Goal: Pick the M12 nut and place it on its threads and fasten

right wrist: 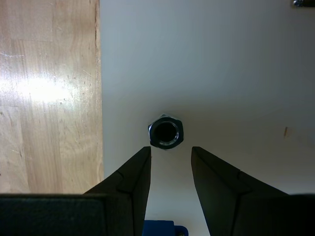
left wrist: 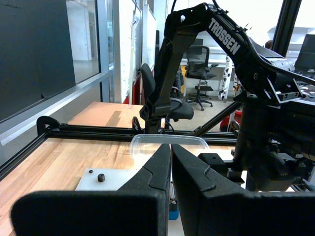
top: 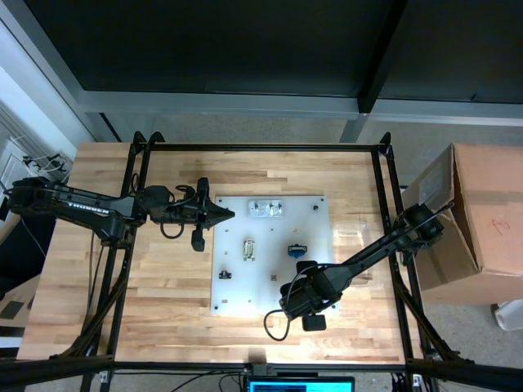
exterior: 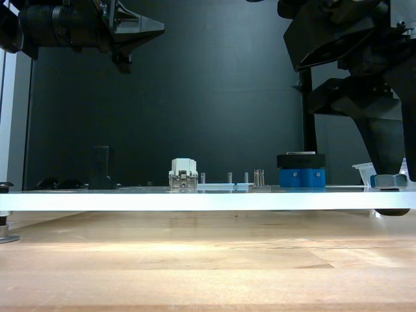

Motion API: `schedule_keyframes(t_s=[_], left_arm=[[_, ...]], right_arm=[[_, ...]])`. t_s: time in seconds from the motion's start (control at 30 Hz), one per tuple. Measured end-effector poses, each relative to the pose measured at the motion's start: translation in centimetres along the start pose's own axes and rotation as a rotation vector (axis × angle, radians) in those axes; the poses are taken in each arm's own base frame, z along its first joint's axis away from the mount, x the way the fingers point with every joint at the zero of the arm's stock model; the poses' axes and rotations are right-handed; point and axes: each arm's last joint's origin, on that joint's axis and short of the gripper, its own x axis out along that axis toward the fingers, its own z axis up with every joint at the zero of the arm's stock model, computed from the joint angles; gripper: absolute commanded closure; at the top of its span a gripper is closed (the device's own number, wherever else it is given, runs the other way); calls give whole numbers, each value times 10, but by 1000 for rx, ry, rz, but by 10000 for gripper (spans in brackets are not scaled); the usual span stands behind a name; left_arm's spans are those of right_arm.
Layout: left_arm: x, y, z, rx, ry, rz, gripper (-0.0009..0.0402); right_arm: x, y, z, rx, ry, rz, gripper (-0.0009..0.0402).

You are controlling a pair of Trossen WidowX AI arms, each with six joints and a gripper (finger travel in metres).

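The left gripper (top: 229,214) hovers high over the board's (top: 245,286) far left edge. Its fingers are pressed together on nothing, and it is parked well apart from the right arm's work, probably to leave that side free. The right gripper (right wrist: 171,148) points straight down at the nut (right wrist: 166,131), fingers apart, tips just short of it. The nut seems seated low on its stud: dark bore, no ribs showing beneath. It stands near the board's edge with bare board all round, so the fingers likely have room to close.
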Motion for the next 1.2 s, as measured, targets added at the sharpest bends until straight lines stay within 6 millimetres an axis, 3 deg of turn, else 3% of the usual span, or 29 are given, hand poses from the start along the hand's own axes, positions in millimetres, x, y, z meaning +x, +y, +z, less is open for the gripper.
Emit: schedule_keyframes(t_s=[0.3,0.6,0.87,1.2], left_arm=[[0,0,0,0,0,0,393],[0,0,0,0,0,0,393],[0,0,0,0,0,0,393],[0,0,0,0,0,0,393]], right_arm=[[-8,-3,-3,-8,24,-25,306],[-20,-14,0,14,0,-19,393],[-19,-14,0,5,2,-18,395],[-4,-12,-3,-3,-12,-10,393]])
